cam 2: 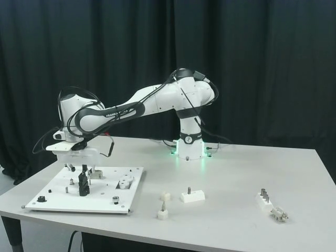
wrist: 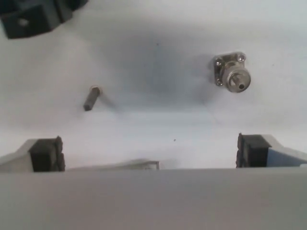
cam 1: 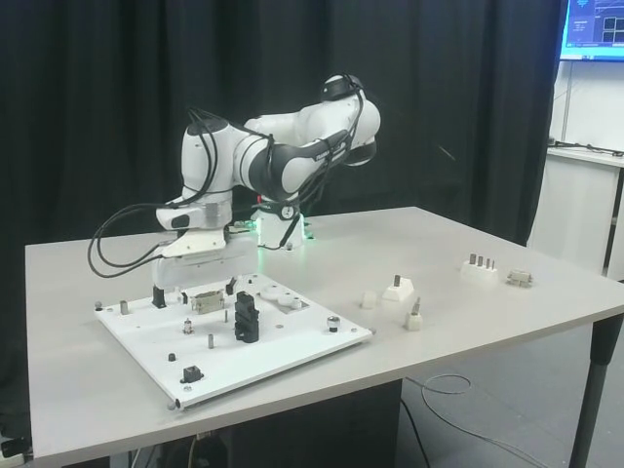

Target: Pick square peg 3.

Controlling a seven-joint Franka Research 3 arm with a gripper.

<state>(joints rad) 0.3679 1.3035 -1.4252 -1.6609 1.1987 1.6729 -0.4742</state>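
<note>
- Wrist view looks down past both black finger pads (wrist: pixel 47 154), which stand wide apart with nothing between them; the gripper (wrist: pixel 149 155) is open above the white board (wrist: pixel 158 120).
- On that board, under the camera, a small grey pin (wrist: pixel 92 97) stands up, and a metal connector (wrist: pixel 232 73) with a square flange and round nose sits well apart from it. A black block (wrist: pixel 33 19) shows at one corner.
- First room view shows the white arm (cam 1: pixel 283 146) bolted at the far side of the grey table (cam 1: pixel 468 244), reaching out to the left so that the gripper (cam 1: pixel 193 291) hangs just above the far part of the white board (cam 1: pixel 127 331).
- On the board in this view stand a tall black block (cam 1: pixel 246 318), a small black piece (cam 1: pixel 191 372) near the front edge, a round metal knob (cam 1: pixel 333 323) at the right edge, and several short pins.
- To the right of the board, three small white holders lie on the table, two with a peg upright in them (cam 1: pixel 397 289) (cam 1: pixel 414 319). I cannot tell which of these is square peg 3.
- Farther right, well apart from the gripper, a white rack (cam 1: pixel 479 269) carries three upright pegs, with a small metal part (cam 1: pixel 519 278) just beside it.
- Second room view shows a green glow at the arm's base (cam 2: pixel 190 149).
</note>
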